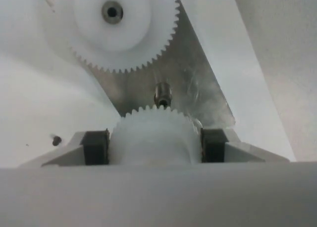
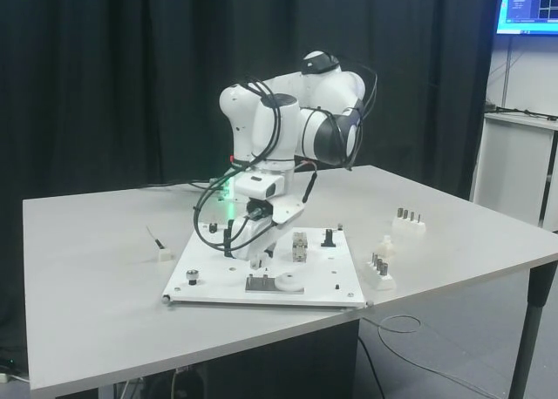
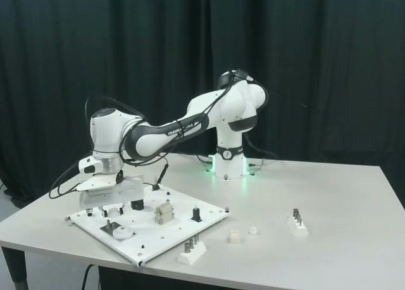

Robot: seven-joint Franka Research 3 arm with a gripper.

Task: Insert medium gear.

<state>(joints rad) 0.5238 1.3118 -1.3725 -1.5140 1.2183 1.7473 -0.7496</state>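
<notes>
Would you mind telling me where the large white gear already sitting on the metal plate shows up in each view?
Wrist view: large white gear beyond the held medium gear.
First room view: near the board's front edge.
Second room view: at the board's near-left end.
Shared landmark: the metal plate under it.

Medium gear (image 1: 154, 135): white, toothed, clamped between black finger pads (image 1: 95, 146), teeth just beside the metal peg (image 1: 162, 94) on the grey plate (image 1: 198, 83).
</notes>
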